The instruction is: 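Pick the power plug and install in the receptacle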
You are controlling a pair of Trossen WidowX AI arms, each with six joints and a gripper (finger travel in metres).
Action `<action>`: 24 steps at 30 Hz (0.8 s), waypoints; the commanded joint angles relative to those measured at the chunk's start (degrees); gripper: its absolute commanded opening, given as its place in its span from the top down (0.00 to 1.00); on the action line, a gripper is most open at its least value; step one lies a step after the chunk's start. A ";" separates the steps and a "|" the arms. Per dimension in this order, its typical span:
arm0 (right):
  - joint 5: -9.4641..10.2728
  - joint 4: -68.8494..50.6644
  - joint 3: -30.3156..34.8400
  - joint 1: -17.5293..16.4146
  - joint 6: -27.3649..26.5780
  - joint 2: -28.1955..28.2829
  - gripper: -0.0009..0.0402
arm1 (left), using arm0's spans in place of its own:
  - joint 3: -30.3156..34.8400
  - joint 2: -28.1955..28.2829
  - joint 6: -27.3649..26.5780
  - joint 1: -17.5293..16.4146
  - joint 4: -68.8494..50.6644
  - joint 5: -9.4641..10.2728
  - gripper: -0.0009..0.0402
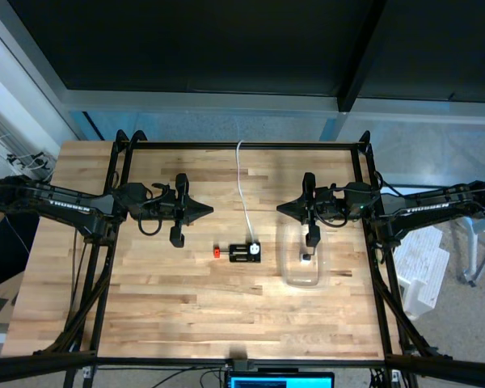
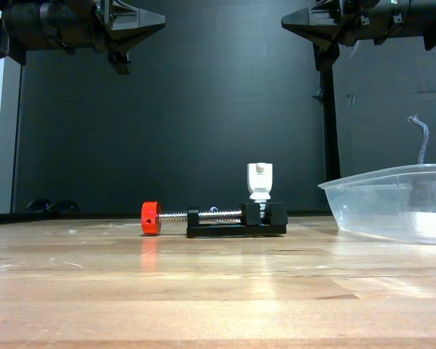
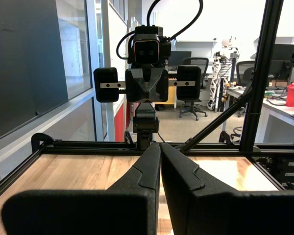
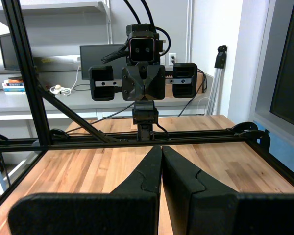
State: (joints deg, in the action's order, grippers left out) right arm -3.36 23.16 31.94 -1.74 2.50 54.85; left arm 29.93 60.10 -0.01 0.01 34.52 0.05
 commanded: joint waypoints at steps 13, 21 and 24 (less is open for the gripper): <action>-0.02 0.13 0.02 -0.02 0.15 0.00 0.98 | 0.02 0.02 0.02 -0.02 0.02 -0.02 0.98; 0.24 -0.57 0.02 -0.02 0.13 0.00 0.98 | 0.02 0.00 0.00 0.00 0.02 -0.02 0.98; 0.74 -2.03 0.02 -0.07 0.15 -0.02 0.98 | 0.02 0.00 0.02 0.00 0.02 -0.02 0.98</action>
